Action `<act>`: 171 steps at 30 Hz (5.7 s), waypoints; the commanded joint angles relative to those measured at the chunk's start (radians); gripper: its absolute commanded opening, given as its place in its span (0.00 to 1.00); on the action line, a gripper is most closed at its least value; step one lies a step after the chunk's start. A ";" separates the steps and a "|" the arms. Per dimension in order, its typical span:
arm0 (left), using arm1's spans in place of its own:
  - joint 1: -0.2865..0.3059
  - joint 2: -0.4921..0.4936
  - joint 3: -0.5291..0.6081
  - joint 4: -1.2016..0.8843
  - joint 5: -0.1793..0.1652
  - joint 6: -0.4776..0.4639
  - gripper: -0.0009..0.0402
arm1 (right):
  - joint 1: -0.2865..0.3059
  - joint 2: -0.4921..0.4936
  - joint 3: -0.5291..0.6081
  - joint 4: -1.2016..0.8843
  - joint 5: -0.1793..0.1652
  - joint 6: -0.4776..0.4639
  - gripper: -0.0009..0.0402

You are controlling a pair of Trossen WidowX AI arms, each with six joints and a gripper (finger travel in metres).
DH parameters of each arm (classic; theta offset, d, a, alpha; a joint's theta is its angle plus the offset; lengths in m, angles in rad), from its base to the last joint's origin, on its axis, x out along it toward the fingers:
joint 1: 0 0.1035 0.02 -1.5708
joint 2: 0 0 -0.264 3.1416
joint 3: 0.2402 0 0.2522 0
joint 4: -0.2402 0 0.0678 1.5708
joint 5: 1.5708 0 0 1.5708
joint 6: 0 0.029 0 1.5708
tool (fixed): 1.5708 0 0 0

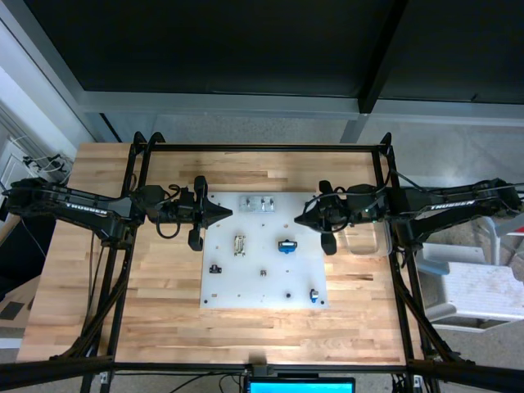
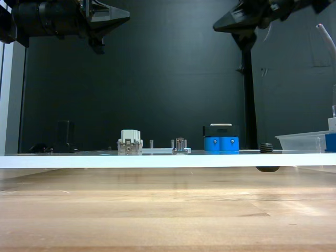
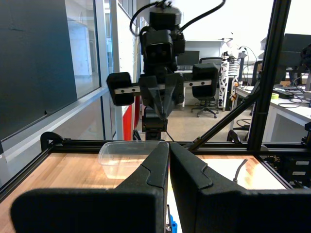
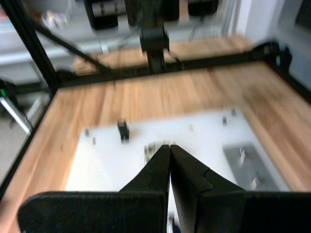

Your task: Remove the rj45 connector and place it in the container

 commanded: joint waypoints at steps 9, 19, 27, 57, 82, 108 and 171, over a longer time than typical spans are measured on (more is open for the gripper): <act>0.000 0.000 0.000 0.000 0.000 0.000 0.02 | 0.186 0.104 0.222 -0.474 0.097 0.151 0.02; 0.000 0.000 0.000 0.000 0.000 0.000 0.02 | 0.316 0.228 0.329 -0.599 0.120 0.249 0.02; 0.000 0.000 0.000 0.000 0.000 0.000 0.02 | 0.369 0.288 0.354 -0.633 0.122 0.312 0.02; 0.000 0.000 0.000 0.000 0.000 0.000 0.02 | 0.557 0.324 0.344 -0.784 0.197 0.461 0.06; 0.000 0.000 0.000 0.000 0.000 0.000 0.02 | 0.578 0.494 0.344 -0.708 0.182 0.462 0.50; 0.000 0.000 0.000 0.000 0.000 0.000 0.02 | 0.574 0.529 0.210 -0.490 0.168 0.438 0.50; 0.000 0.000 0.000 0.000 0.000 0.000 0.02 | 0.557 0.518 0.142 -0.420 0.164 0.438 0.03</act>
